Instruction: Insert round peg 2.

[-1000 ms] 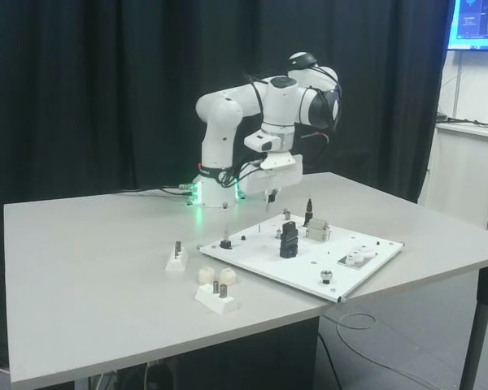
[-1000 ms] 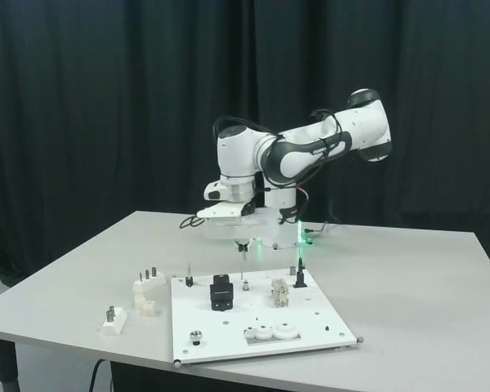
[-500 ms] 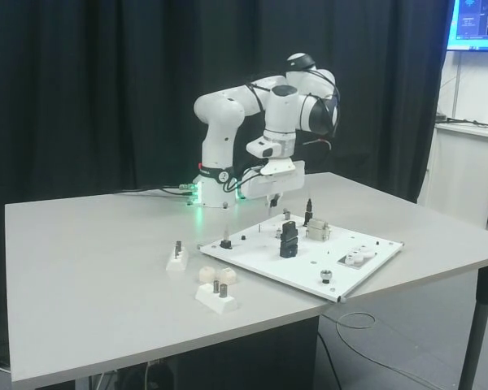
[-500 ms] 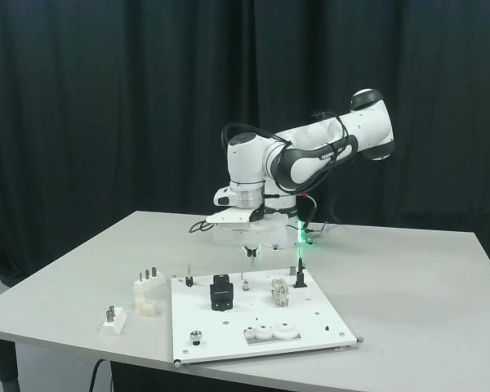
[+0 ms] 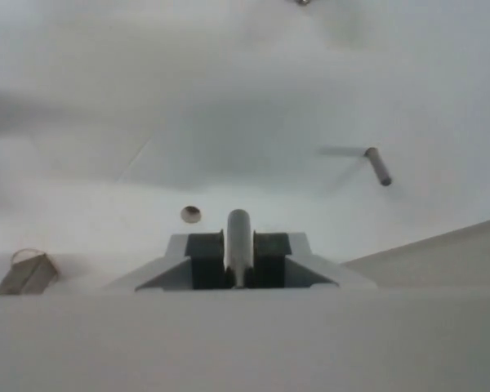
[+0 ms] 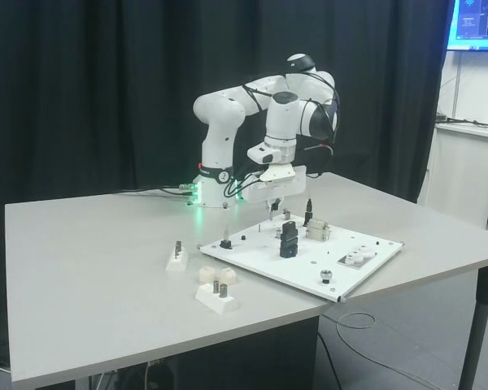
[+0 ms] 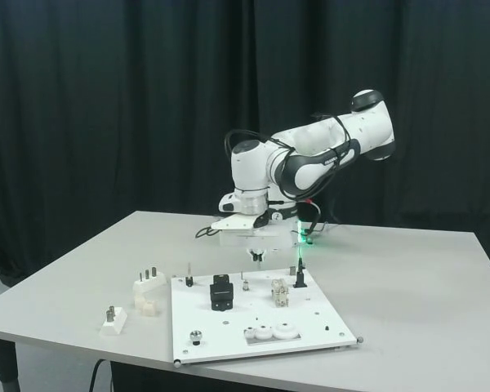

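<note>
Holding over the table [image 6: 81,260], lower two-thirds of the first room frame. Board [image 7: 253,343] sits white on it, lower centre of the second room frame, carrying a black block [image 7: 221,292] and small fixtures. Two white stands at the frame's lower left: one with pins [image 7: 149,280], one nearer the table edge [image 7: 113,321].

My arm [image 6: 228,122] reaches out from the base, upper centre of the first room frame. My gripper [image 7: 256,255] hangs above the board's far edge, centre of the second room frame, clear of the surface.

Peg [image 5: 238,245] is in my fingers, centre-lower of the wrist frame: a short grey metal cylinder, pinched between the two black pads [image 5: 205,263], tip poking out past them. Fingers are closed on it, no gap visible either side.

Handling call: it looks like solid metal, so stiff, light for its size, smooth and likely slippery on the round flank. Not fragile. Grip is on the upper shank, which leaves the tip free for entry; I judge that right, as long as it stays square to the pads. Any tilt will jam it at the mouth.

Hole [image 5: 191,214] shows just left of the peg tip in the wrist frame, close but not aligned. Another pin [image 5: 378,166] stands at right of that frame, well apart.
</note>
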